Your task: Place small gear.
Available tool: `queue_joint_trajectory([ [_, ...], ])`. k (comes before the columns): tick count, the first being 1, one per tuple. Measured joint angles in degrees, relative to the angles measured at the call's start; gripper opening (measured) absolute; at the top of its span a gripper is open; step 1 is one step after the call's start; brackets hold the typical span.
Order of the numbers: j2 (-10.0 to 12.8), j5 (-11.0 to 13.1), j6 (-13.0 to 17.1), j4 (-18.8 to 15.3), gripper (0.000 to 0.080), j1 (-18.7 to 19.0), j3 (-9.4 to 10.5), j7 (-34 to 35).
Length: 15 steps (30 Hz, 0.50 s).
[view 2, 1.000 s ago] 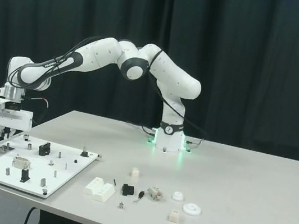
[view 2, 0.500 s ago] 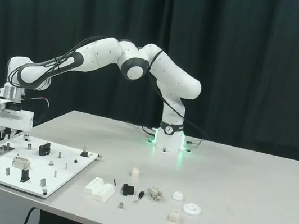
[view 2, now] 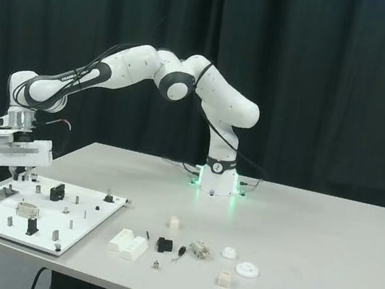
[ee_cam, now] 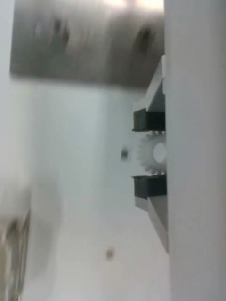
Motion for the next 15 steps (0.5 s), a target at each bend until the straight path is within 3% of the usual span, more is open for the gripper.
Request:
queue_joint_trajectory([
  [7,-3.7,0.0,-4.1,-5.0,0.0196,3.1,-0.29,0.0],
  [15,-10.2,-0.2,-4.6,-15.7,0.0196,9.7,-1.61,0.0],
])
